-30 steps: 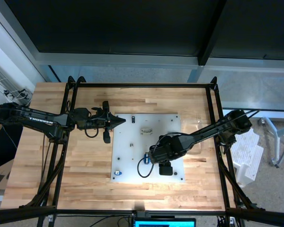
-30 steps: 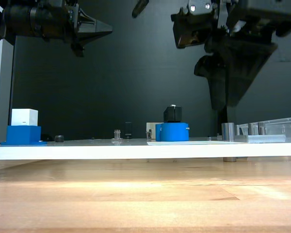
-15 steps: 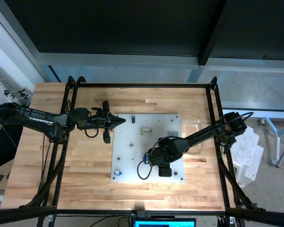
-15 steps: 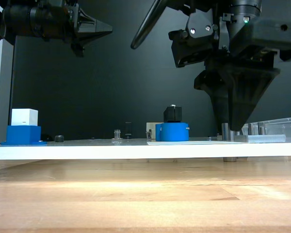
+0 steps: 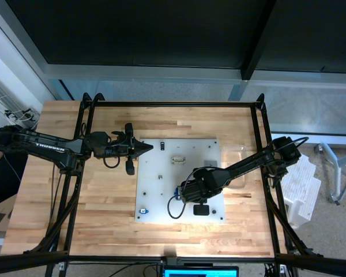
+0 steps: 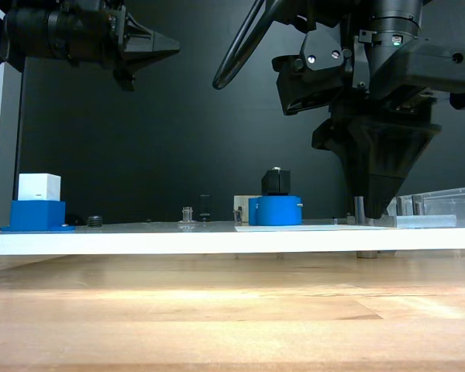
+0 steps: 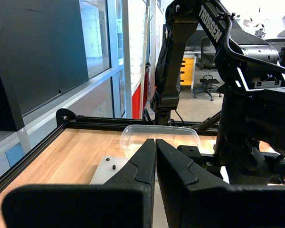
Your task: Remove the 16mm cylinder and place in the container
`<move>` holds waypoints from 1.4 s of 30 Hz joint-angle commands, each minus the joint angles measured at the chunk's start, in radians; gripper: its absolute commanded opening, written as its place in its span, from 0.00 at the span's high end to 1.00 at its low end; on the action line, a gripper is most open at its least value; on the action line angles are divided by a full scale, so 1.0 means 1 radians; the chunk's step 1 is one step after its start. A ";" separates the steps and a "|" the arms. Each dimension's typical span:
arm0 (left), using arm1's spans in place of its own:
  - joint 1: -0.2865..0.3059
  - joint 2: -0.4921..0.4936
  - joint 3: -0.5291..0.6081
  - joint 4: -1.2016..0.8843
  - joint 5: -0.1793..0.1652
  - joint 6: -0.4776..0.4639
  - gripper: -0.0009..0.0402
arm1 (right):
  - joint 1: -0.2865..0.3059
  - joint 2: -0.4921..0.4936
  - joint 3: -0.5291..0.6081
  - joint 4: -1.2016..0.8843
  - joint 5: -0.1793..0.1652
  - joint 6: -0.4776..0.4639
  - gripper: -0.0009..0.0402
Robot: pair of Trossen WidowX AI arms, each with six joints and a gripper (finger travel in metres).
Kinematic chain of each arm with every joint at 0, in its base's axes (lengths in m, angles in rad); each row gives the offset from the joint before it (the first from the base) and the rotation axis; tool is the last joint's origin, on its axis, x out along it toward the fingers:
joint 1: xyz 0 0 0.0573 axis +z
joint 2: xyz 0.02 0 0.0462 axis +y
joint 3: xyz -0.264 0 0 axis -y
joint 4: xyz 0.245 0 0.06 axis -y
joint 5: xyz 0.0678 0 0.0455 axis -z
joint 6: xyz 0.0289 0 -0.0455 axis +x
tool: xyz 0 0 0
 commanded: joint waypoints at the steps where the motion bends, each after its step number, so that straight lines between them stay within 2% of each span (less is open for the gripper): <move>1: 0.000 0.000 0.000 0.000 0.000 0.000 0.98 | 0.000 -0.001 0.000 0.000 -0.002 -0.004 0.84; 7: 0.000 0.000 0.000 0.000 0.000 0.000 0.98 | 0.000 -0.009 0.000 0.000 -0.002 -0.008 0.93; 13: 0.000 0.000 0.000 0.000 0.000 0.000 0.98 | 0.000 -0.037 0.000 -0.006 -0.002 -0.008 0.98; 29: 0.000 0.000 0.000 0.000 0.000 0.000 0.98 | -0.004 -0.228 0.000 -0.090 -0.001 -0.008 0.98; 42: 0.000 0.000 0.000 0.000 0.000 0.000 0.98 | -0.006 -0.317 -0.035 -0.124 0.000 -0.008 0.98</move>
